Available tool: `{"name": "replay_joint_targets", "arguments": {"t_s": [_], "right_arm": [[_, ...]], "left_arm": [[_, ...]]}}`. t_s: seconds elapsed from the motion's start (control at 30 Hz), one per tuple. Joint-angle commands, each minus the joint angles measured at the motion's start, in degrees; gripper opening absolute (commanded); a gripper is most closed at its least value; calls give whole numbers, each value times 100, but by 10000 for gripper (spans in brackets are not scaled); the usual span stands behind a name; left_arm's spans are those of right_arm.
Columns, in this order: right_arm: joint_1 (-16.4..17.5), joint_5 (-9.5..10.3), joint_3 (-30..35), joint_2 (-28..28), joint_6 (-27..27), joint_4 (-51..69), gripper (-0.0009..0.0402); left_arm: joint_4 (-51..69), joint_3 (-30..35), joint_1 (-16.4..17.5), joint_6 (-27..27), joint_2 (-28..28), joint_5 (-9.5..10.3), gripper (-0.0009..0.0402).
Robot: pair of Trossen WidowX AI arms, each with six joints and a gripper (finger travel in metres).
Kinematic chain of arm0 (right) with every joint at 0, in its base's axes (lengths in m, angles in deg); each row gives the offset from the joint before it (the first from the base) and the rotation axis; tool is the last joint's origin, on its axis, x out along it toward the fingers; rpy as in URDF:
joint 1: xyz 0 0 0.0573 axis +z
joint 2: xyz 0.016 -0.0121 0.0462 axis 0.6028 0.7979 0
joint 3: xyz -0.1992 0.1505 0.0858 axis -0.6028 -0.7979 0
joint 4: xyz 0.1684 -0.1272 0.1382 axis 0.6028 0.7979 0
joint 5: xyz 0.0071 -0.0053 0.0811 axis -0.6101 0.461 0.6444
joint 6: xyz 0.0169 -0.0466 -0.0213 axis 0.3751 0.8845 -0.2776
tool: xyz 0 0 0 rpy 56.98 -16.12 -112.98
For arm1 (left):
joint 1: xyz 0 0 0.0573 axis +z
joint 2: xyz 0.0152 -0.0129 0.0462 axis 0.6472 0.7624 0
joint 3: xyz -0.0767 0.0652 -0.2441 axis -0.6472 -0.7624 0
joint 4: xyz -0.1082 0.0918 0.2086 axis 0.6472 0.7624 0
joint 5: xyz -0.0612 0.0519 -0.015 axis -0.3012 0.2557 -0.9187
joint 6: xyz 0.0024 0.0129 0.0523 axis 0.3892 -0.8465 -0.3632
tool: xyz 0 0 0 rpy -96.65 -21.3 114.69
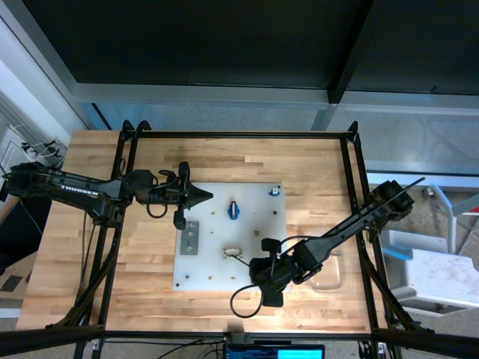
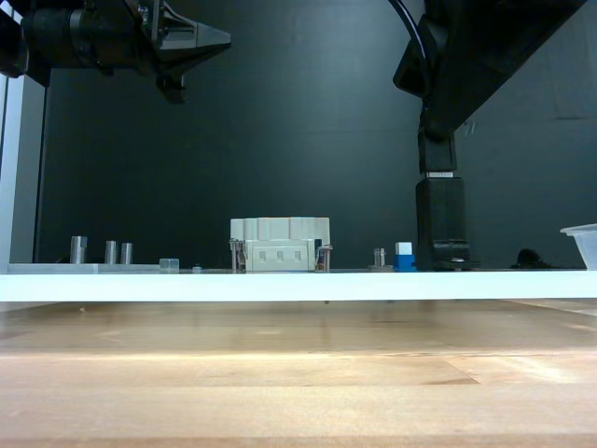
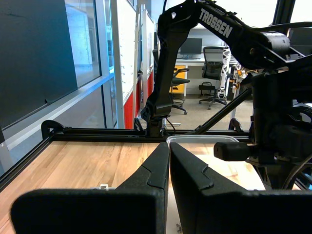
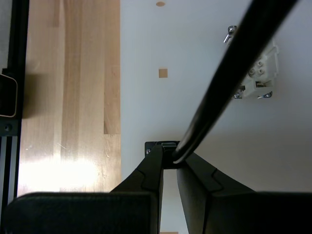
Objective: Remove the USB connector from the USB hub and place in the container
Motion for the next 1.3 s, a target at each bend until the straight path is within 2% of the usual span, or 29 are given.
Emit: {"name": "replay_joint_targets", "arguments": {"t_s": [0.03, 0.2, 0.33, 0.67, 0.97, 1.27, 1.3], "right_arm": [[52, -129, -184, -146, -28, -249, 0], [188, -474, -409, -321, -22, -382, 0], [229, -496, -640, -442, -107, -553, 0], [232, -345, -651, -459, -55, -551, 0], [144, 59, -623, -273, 87, -529, 0], [79, 101, -48, -20, 540, 131, 0], [70, 186, 17, -2, 599, 212, 0]], "left_arm": [[-2, 0, 0, 0, 0, 0, 1], [-2, 0, 2, 0, 0, 0, 1], [-2, 0, 2, 0, 0, 0, 1], [-2, 0, 0, 0, 0, 0, 1], [0, 0, 2, 0, 0, 0, 1], [-2, 0, 0, 0, 0, 0, 1], [-2, 0, 0, 0, 0, 0, 1]]}}
